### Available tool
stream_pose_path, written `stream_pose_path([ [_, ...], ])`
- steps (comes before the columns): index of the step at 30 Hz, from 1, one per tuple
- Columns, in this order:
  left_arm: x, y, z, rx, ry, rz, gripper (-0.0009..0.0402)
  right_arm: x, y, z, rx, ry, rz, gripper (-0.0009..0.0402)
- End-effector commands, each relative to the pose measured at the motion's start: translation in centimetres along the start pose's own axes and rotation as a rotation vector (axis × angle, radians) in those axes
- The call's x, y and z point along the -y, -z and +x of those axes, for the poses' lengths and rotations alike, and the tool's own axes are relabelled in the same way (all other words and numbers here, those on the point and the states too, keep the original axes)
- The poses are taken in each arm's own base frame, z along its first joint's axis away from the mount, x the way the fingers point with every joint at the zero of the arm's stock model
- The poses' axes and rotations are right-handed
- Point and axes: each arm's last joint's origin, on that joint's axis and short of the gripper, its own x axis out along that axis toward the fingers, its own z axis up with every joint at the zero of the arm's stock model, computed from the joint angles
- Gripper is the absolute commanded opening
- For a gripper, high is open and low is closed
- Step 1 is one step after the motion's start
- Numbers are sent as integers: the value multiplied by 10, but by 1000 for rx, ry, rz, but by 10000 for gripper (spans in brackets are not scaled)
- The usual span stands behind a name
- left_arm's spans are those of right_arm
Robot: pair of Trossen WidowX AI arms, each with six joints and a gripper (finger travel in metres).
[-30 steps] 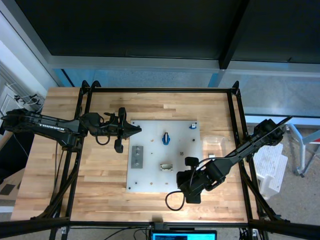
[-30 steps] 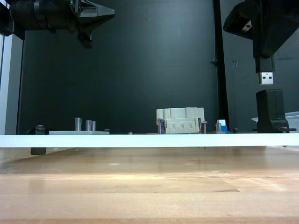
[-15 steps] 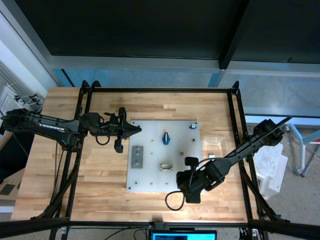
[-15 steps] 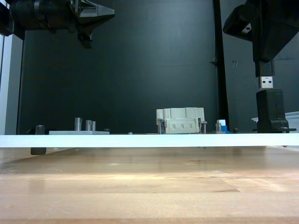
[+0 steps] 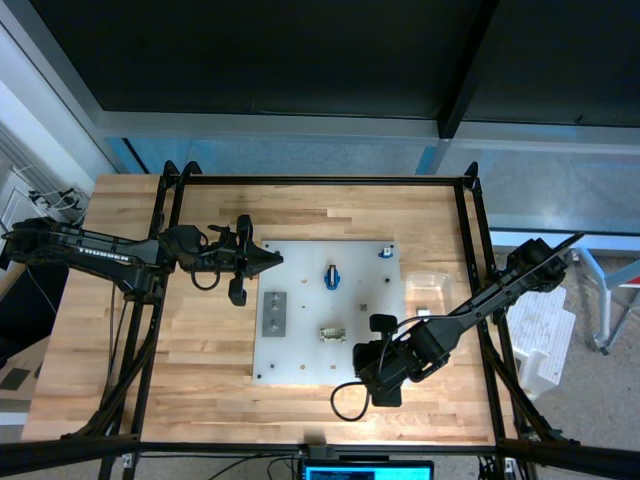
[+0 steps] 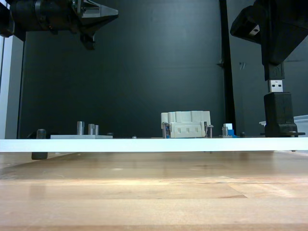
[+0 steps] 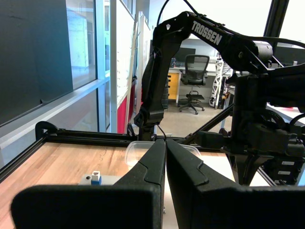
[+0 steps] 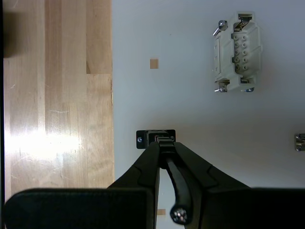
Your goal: Pick the USB connector and install on taskboard
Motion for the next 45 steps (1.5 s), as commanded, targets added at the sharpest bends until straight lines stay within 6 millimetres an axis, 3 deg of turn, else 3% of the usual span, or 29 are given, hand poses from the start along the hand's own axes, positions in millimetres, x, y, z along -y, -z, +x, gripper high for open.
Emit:
stream_pose_path([
  [1, 0, 0, 0, 0, 0, 0, 0, 0, 0, 0, 0, 0, -1, 0],
  [45, 0, 0, 0, 0, 0, 0, 0, 0, 1, 2, -13, -8, -37, 0],
])
